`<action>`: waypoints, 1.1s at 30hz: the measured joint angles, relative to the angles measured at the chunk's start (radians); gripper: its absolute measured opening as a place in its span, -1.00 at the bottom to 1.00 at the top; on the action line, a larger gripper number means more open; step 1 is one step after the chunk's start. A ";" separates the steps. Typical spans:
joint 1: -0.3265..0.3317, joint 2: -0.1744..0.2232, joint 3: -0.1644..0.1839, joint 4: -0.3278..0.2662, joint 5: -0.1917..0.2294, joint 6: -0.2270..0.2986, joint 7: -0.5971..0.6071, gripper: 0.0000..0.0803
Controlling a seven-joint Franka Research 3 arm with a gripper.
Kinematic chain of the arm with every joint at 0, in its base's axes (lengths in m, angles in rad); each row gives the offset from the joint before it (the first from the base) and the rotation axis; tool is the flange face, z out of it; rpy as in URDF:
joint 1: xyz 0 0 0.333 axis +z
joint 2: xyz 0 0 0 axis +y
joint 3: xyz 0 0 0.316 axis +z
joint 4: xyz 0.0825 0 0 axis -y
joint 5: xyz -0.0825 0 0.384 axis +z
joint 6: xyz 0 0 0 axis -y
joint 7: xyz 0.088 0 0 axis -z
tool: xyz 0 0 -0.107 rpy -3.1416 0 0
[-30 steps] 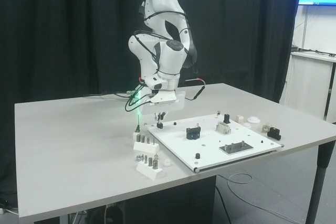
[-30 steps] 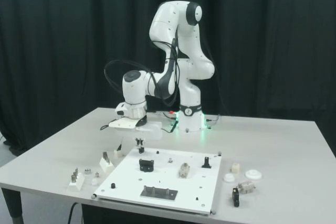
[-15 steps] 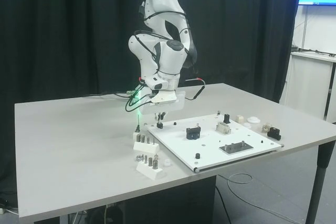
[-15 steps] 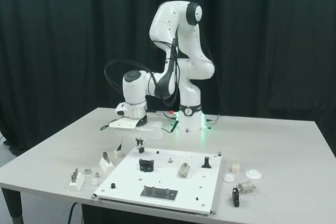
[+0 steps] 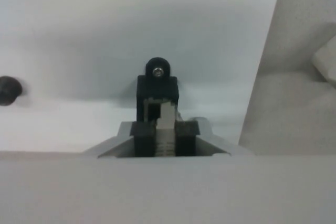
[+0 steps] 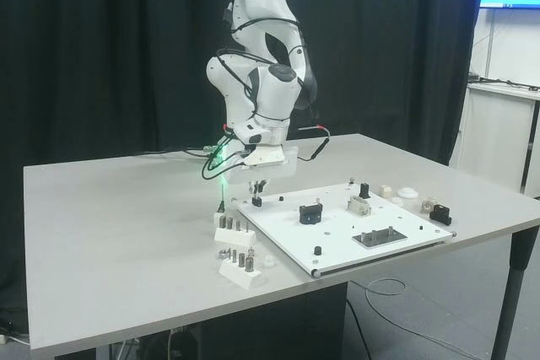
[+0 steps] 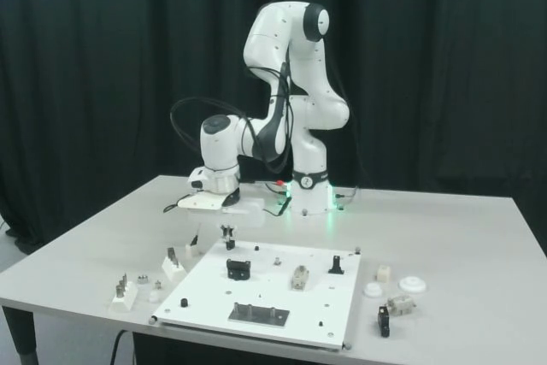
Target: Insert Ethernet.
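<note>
My gripper is shut on the Ethernet plug, a pale piece showing between the two black fingertips. Right beyond the plug stands a small black socket block with a screw on top, mounted on the white board. In the room views the gripper hangs just above this socket block at the board's corner nearest the arm's base. Whether the plug touches the socket cannot be told.
The white board carries a black fixture, a grey connector block and a grey plate with pegs. Two white peg holders stand beside the board. Loose small parts lie at the far side.
The hand looks a touch higher over the board's corner than a second ago. Nothing else has moved.
</note>
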 joint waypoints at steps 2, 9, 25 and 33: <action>0.001 0.000 0.000 0.000 -0.002 0.000 0.000 -0.81; 0.012 -0.006 0.000 -0.001 -0.004 -0.009 0.000 -0.81; 0.024 -0.016 -0.003 -0.002 -0.008 -0.017 0.000 -0.81; 0.024 -0.016 -0.010 -0.002 -0.010 -0.016 0.000 -0.81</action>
